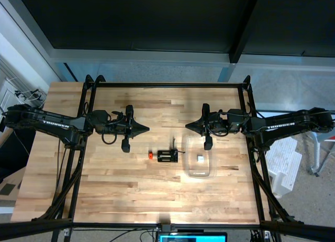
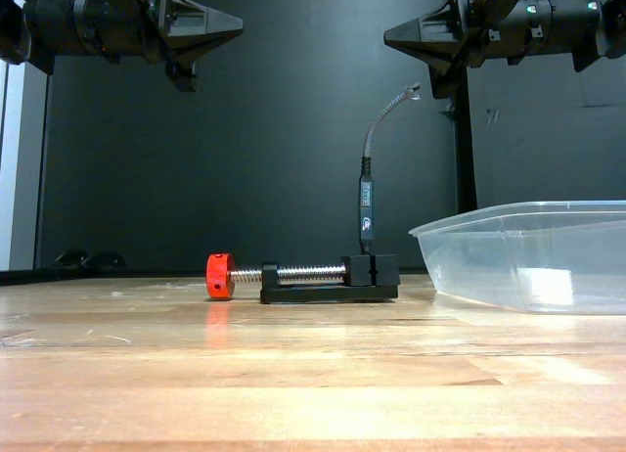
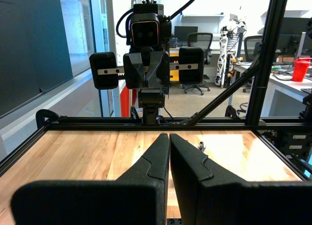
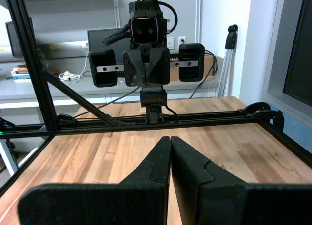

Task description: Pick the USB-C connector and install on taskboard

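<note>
The taskboard (image 1: 167, 156) is a small black block with a red-orange knob (image 2: 220, 276) on a threaded rod, lying mid-table. The USB-C connector (image 2: 365, 209) stands upright out of the block's right end (image 2: 372, 272), and its ribbed tail curves up and to the right. In the high view it shows only as a thin dark line (image 1: 175, 143). My left gripper (image 1: 147, 129) hovers shut, high above the table to the left of the block, holding nothing. My right gripper (image 1: 188, 125) hovers shut at the same height on the right, facing it. Fingers (image 3: 161, 154) and fingers (image 4: 162, 157) are pressed together.
A clear plastic tray (image 1: 199, 176) sits just right of the block with a small whitish square piece (image 1: 200, 158) inside; its wall (image 2: 528, 261) shows in the low view. A black frame rail (image 1: 167, 85) borders the wooden table.
</note>
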